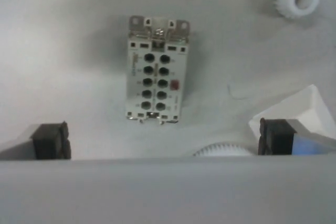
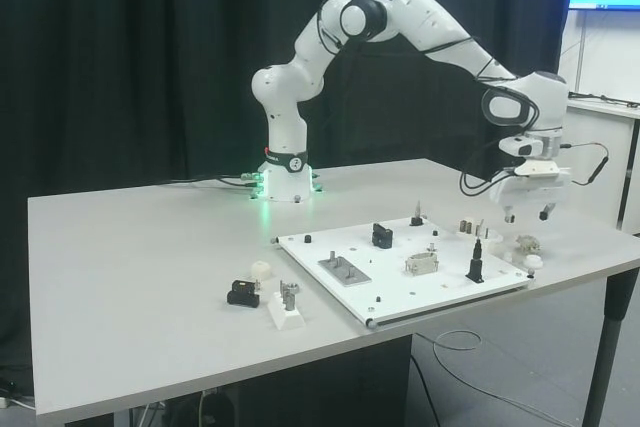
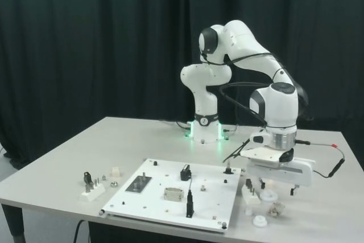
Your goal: Pick waterproof.
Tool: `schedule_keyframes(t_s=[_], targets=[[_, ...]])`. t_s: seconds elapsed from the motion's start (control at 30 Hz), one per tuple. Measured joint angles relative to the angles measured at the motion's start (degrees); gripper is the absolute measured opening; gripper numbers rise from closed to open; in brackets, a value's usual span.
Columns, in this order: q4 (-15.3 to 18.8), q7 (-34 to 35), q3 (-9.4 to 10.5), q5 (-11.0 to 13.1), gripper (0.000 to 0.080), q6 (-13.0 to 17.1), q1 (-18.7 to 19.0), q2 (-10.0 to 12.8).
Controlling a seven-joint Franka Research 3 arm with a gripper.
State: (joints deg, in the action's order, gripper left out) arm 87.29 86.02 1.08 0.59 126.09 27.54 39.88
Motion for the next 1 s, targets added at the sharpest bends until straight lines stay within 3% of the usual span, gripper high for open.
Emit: schedule_keyframes(t_s=[1.0], targets=[[-1.4, 1.4, -1.01, 2.9, 0.08, 2.9, 0.9, 3.1]])
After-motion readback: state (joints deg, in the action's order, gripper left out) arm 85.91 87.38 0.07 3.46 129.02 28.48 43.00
